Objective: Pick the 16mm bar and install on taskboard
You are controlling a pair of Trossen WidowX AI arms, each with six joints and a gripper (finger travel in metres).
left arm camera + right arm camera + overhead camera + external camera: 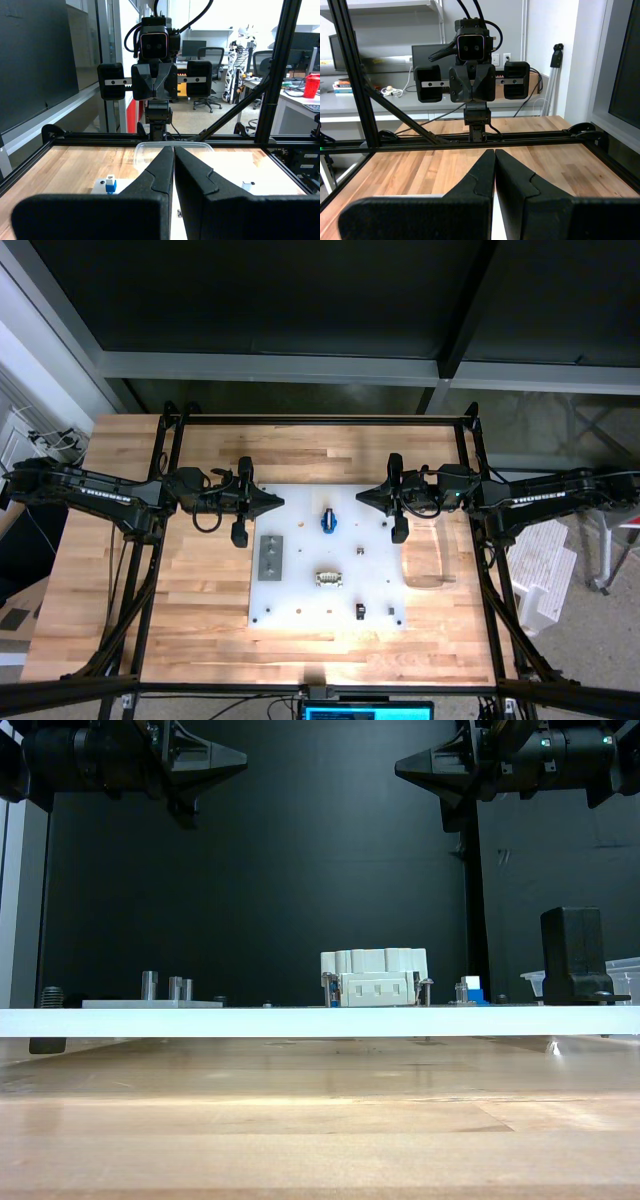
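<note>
The taskboard [300,592] lies flat and white mid-table, carrying a grey block [271,555], a blue part [329,521] and a white connector [329,581]. In the low view the taskboard [300,1020] shows edge-on. I cannot find the 16mm bar in any view. My left gripper [280,502] hangs shut above the board's far left corner, pointing right. My right gripper [360,495] hangs shut above the far edge, pointing left. The two face each other with a gap between their tips. Both ride well above the board: left gripper [243,760], right gripper [398,765]. Neither holds anything.
A clear curved-edged tray [432,558] sits just right of the board. A black upright part [575,955] stands near the board's front right. Short pegs [150,985] rise from the grey block. A black frame [320,420] borders the table.
</note>
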